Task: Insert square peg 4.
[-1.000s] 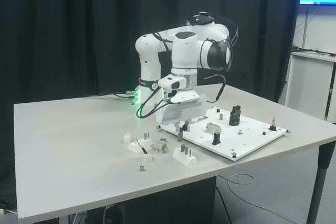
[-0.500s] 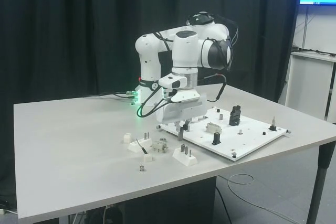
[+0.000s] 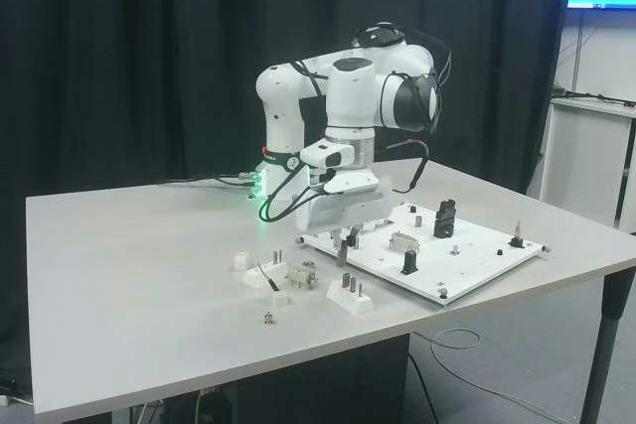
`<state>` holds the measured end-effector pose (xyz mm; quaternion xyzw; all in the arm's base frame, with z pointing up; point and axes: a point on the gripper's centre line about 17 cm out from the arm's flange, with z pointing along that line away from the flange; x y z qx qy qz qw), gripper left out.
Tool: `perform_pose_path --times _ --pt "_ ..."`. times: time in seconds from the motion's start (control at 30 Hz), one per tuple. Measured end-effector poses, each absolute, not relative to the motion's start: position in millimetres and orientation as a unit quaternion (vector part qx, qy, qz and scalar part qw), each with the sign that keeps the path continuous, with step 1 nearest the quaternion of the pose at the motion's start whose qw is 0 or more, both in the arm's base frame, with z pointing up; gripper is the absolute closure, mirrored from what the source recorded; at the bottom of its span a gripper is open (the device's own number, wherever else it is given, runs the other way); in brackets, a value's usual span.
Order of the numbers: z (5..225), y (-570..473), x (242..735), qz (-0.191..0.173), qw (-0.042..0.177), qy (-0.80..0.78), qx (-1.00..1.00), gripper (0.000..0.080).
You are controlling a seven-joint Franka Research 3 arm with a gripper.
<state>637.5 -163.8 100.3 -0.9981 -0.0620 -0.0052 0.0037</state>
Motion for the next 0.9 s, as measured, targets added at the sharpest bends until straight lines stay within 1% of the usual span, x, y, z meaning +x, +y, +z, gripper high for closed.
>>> perform_pose_path --times 0.37,0.9 --pt "102.7 -159.5 642.7 -0.007 0.005 -0.058 -0.998 0.0653" --pt "116.5 -116.1 671.1 -0.013 0.025 -0.047 -0.999 0.0653"
